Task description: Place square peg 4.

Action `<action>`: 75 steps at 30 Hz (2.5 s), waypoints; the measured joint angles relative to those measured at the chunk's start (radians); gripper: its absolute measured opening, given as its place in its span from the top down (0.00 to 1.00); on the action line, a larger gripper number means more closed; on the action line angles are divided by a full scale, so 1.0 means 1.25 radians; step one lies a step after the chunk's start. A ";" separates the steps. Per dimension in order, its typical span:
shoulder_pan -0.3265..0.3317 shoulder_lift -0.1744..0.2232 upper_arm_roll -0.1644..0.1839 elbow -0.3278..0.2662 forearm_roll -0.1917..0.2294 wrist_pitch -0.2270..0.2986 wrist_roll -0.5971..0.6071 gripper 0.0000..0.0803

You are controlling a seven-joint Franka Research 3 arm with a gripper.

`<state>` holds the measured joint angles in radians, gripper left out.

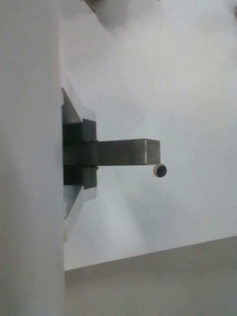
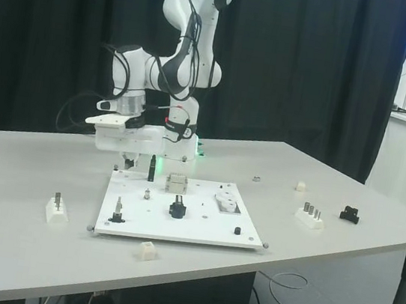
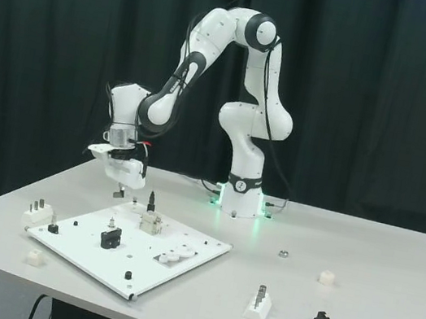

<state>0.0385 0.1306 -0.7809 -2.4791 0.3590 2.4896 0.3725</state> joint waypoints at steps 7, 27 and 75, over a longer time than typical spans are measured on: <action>0.000 0.000 0.000 0.007 -0.015 0.002 0.000 0.88; -0.014 0.018 -0.020 0.049 -0.123 0.098 -0.024 0.88; -0.133 0.262 0.039 0.166 0.091 0.102 -0.410 0.88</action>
<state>-0.1274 0.4575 -0.7320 -2.2717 0.4727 2.6170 -0.1402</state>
